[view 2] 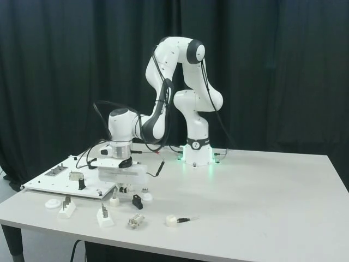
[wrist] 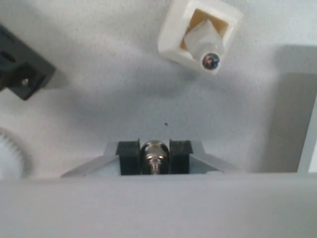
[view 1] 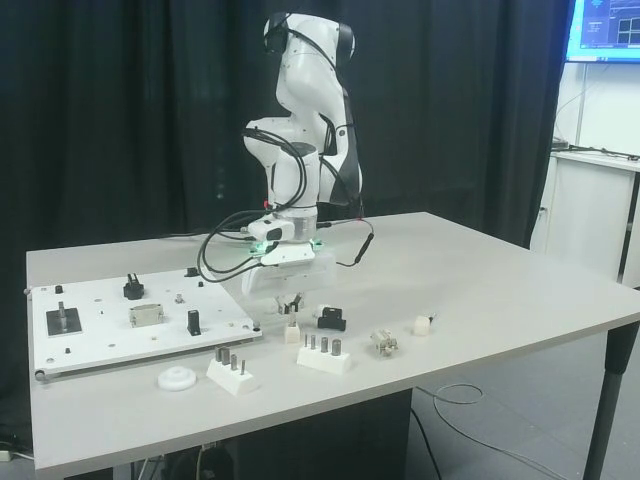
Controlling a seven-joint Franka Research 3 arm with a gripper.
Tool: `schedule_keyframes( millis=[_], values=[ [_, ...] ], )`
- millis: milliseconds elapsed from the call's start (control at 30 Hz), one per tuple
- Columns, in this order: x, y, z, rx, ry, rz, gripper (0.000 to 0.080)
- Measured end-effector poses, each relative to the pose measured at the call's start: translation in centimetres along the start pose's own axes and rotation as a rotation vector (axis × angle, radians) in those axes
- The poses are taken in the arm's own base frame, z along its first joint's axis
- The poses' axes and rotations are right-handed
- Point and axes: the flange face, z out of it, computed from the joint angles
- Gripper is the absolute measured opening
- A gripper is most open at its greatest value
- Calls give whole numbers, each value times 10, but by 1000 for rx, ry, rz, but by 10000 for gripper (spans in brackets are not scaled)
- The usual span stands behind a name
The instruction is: Insert BNC.
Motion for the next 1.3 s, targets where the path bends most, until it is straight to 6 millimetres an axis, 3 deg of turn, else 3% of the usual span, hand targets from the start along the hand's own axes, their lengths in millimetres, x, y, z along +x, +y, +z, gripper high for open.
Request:
schedule_keyframes(
  millis=[967, 1300],
  values=[
    [3, 2, -13, 9, -4, 7, 121],
    [13, 15, -28, 9, 18, 25, 121]
  ],
)
